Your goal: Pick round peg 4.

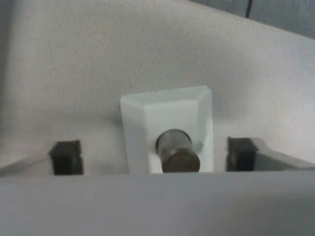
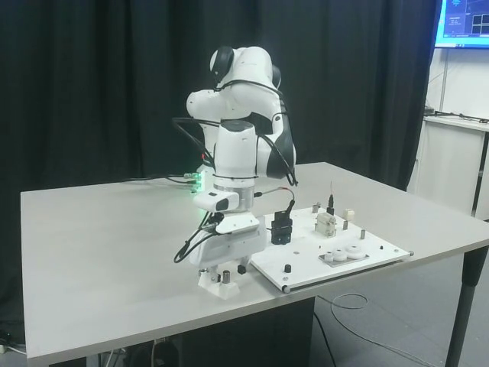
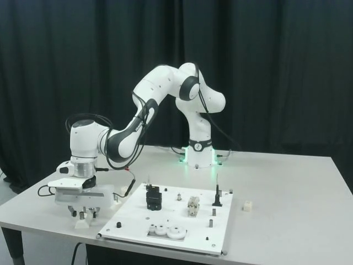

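A dark grey round peg [image 1: 177, 152] stands upright in a small white holder [image 1: 167, 110] on the grey table. My gripper [image 1: 153, 156] is open, with one black fingertip [image 1: 66, 157] on each side of the holder and a gap to the peg on both sides. In the first room view the gripper [image 2: 228, 270] hangs just above the holder [image 2: 218, 286] near the table's front edge, with the peg [image 2: 226, 276] below it. From the second room view, the peg [image 3: 83, 215] sits between the lowered fingers [image 3: 73, 210] at the table's left front corner.
Beside the holder lies a white board [image 2: 306, 271] carrying a black block [image 2: 281, 229], white gears [image 2: 344, 254] and several small pegs. A small white cube [image 3: 247, 206] sits on the table beyond the board. The table edge [image 2: 191, 325] is close.
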Controlling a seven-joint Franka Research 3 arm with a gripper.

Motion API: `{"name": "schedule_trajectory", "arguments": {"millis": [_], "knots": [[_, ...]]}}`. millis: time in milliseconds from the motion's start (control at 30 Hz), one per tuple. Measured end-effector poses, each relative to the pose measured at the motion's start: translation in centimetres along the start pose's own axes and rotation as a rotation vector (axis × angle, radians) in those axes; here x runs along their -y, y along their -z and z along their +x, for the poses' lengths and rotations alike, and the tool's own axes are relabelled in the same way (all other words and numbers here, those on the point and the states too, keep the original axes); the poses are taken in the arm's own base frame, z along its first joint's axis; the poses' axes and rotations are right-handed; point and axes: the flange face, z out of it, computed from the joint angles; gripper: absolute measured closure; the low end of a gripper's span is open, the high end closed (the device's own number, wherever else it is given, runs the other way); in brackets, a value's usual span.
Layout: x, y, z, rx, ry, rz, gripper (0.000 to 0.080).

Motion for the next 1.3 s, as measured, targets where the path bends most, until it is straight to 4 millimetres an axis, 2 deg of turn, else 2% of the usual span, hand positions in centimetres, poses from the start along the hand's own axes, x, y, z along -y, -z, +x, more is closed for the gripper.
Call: {"name": "schedule_trajectory", "arguments": {"millis": [133, 167, 333, 367, 633, 667, 1300], "knots": [[-0.1, -0.1, 0.0, 0.000, 0.000, -0.001, 0.0142], [-0.1, -0.1, 0.0, 0.000, -0.001, -0.001, 0.0334], [-0.2, -0.2, 0.1, 0.000, -0.002, -0.002, 0.0334], [-0.3, -0.2, 0.1, 0.000, -0.002, -0.002, 0.0498], [-0.7, -0.2, 0.2, 0.002, -0.008, -0.002, 0.0498], [-0.8, -0.2, 0.2, 0.002, -0.009, -0.002, 0.0653], [-2.0, 0.7, 0.9, 0.047, -0.015, 0.010, 0.0650]]}}
